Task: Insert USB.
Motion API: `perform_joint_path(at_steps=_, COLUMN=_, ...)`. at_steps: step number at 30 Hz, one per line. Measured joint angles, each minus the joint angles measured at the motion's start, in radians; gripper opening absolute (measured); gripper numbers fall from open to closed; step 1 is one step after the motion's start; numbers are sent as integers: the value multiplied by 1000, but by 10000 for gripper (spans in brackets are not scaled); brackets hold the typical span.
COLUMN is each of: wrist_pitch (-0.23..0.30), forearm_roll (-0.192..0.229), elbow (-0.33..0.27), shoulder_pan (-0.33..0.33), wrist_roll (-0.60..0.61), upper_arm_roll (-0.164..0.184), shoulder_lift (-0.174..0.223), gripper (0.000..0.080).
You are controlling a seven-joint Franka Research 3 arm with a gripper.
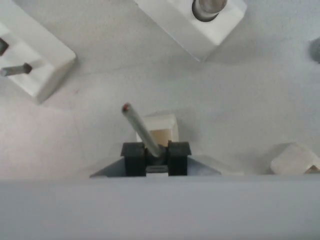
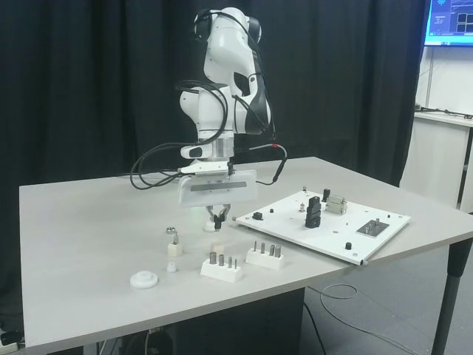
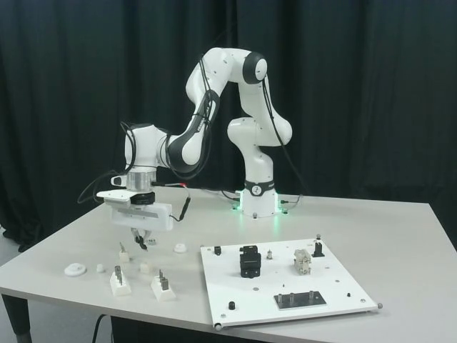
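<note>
Grey peg clamped tilted between black fingers of pincer, centre of wrist view; no USB plug recognisable, so check what you hold. Small white block directly below, likely peg's stand. Pincer hovers above tabletop, left of centre in first room view. White holders with pins sit just below in frame. White board, probable socket site, lies right, well apart: you'd need long carry.
</note>
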Motion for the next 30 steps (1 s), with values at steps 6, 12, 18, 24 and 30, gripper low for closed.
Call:
perform_joint_path(at_steps=6, wrist_pitch=0, forearm_roll=0, elbow=0, shoulder_pan=1, wrist_roll=1, upper_arm_roll=0, shoulder_lift=-1, gripper=91)
perform_joint_path(at_steps=12, wrist_pitch=0, forearm_roll=0, elbow=0, shoulder_pan=3, wrist_roll=21, upper_arm_roll=0, shoulder_lift=-5, gripper=91)
perform_joint_path(at_steps=18, wrist_pitch=5, forearm_roll=0, elbow=-11, shoulder_pan=11, wrist_roll=45, upper_arm_roll=0, shoulder_lift=-21, gripper=91)
perform_joint_path(at_steps=24, wrist_pitch=32, forearm_roll=0, elbow=-47, shoulder_pan=26, wrist_roll=74, upper_arm_roll=0, shoulder_lift=-52, gripper=91)
perform_joint_path(at_steps=30, wrist_pitch=71, forearm_roll=0, elbow=-95, shoulder_pan=45, wrist_roll=98, upper_arm_roll=1, shoulder_lift=-91, gripper=91)
